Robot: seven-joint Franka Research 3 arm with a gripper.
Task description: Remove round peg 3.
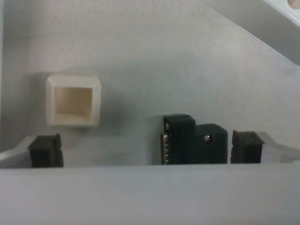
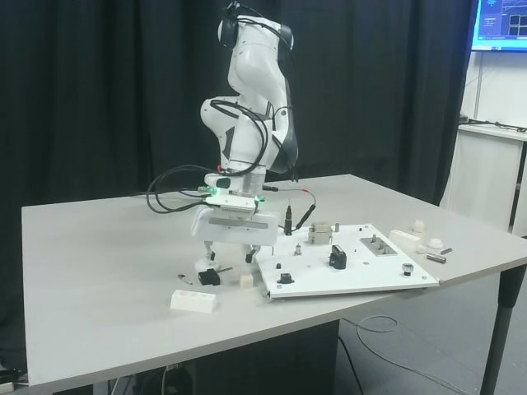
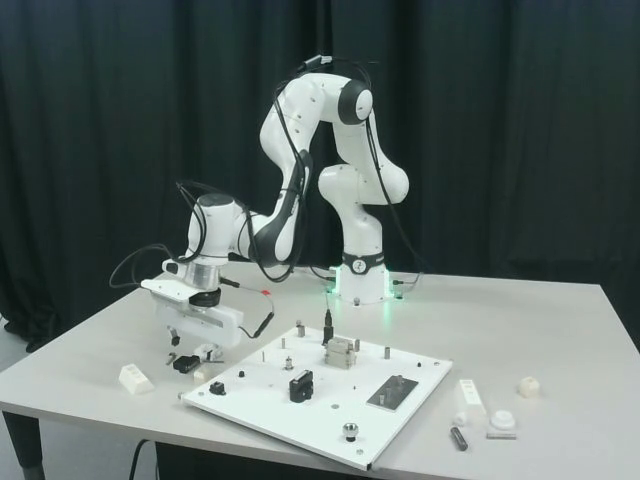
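My gripper (image 1: 145, 151) is open and holds nothing. It hangs low over the grey table beside the white board (image 2: 370, 280), not over it. Below it, between the black fingertips (image 1: 45, 151) and nearer one of them, lies a black connector (image 1: 194, 140). The room views show the gripper (image 2: 229, 253) (image 3: 190, 350) just off the board's edge, with the connector (image 2: 208, 277) (image 3: 183, 365) under it. Several thin upright pegs (image 3: 288, 362) stand on the board (image 3: 330, 415). I cannot tell which one is round peg 3.
A white square cap (image 1: 73, 101) (image 2: 245, 281) lies on the table near the connector. A white block (image 2: 194, 302) (image 3: 135, 379) sits closer to the table's front edge. The board carries a black block (image 3: 300, 386) and a grey plate (image 3: 393, 392). Loose white parts (image 3: 470, 395) lie beyond the board.
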